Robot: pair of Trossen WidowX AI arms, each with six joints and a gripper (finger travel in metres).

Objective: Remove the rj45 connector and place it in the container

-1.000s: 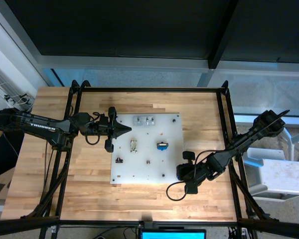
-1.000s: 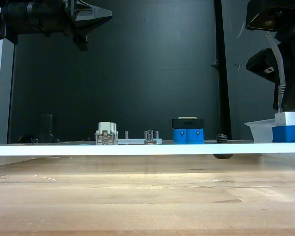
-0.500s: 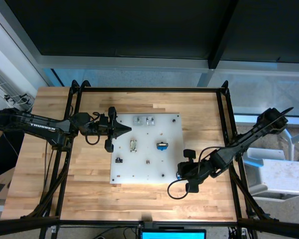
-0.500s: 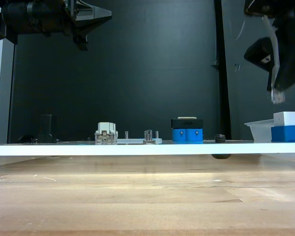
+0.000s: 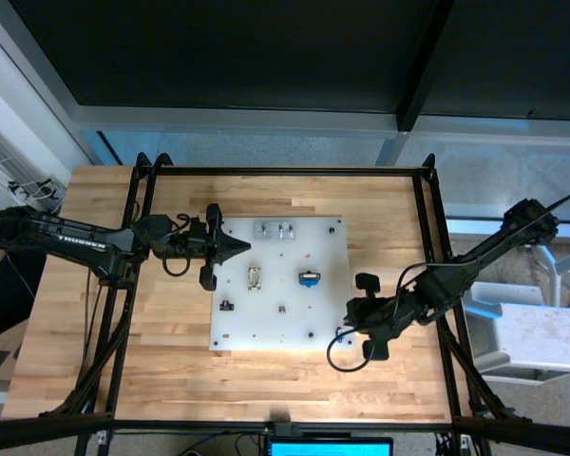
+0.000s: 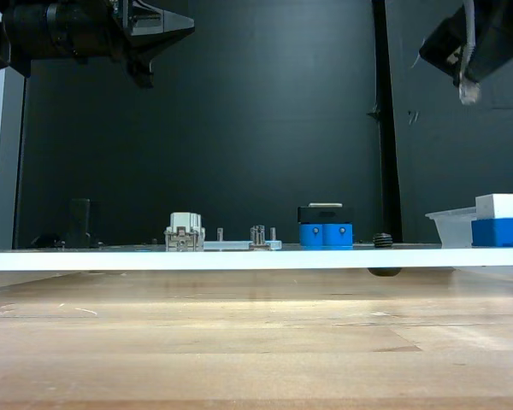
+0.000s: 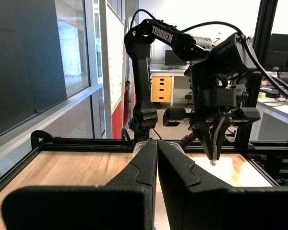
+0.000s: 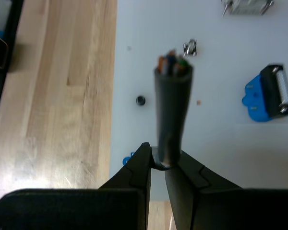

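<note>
The rj45 connector (image 8: 170, 110) is out of its socket and held high in the right gripper (image 8: 158, 160).

The jaws of this gripper are pinching the connector at its lower end, and the short grey cable stub with coloured wires sticks out beyond them. One second ago the connector was sitting in the blue socket block (image 6: 498, 231), and half a second ago it was just above it. Now it hangs well above the block, near the top of the low view. The pale container (image 6: 451, 227) shows just beside the block. The block stands at the near right corner of the white board (image 5: 275, 323) on the desk (image 5: 171, 323). The left gripper (image 7: 157, 148) has not moved. It hovers above the board's left edge with its jaws pressed together.
</note>
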